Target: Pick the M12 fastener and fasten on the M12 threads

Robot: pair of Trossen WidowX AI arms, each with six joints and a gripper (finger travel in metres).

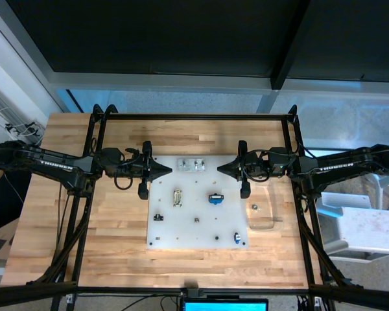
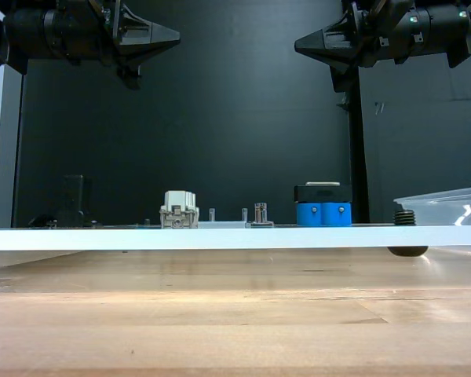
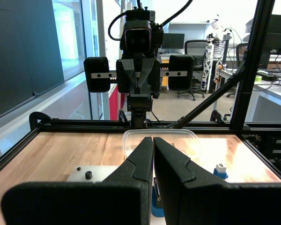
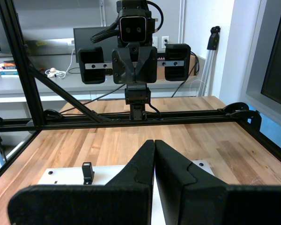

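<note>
Waiting before the pick, with left gripper (image 1: 163, 169) and right gripper (image 1: 225, 168) closed, empty, high over the board (image 1: 181, 223) far side; next, likely opening over the nut (image 1: 255, 207) in the right tray (image 1: 276, 215).

The table (image 1: 110, 227) is pale wood with a visible grain and a light sheen. The board (image 1: 181, 228) on it is smooth matt white plastic, carrying a ribbed black stud (image 2: 406, 216) and a glossy blue plastic connector (image 2: 323, 214). The tray (image 1: 277, 217) is clear shiny plastic, and the nut (image 1: 254, 207) in it is bright silvery metal. The left gripper (image 1: 170, 169), over the board's far left edge, and the right gripper (image 1: 219, 168), over its far right, look like matt black plastic.
</note>
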